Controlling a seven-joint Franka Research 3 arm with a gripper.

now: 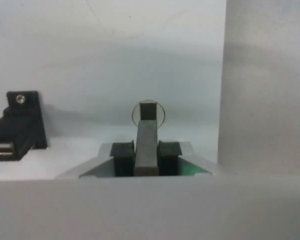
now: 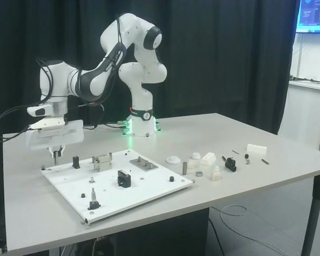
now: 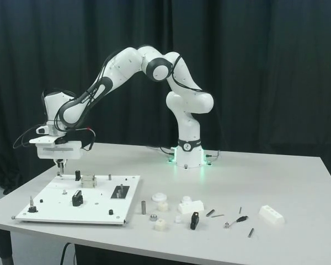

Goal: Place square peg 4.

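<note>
Wrist view close above board (image 1: pixel 115 55); both room views, seemingly frontal, share table (image 2: pixel 245 133).

Gripper (image 2: pixel 56 154) hangs over far-left corner of white board (image 2: pixel 149 194) on grey counter (image 2: pixel 266 170), apparently holding slim peg (image 2: pixel 55 156); contact with board unclear.

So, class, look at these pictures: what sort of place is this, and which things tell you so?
Probably a robotics lab or test room: a white arm bolted to a grey table, a white assembly board with small fixtures, and black curtains all round.
</note>
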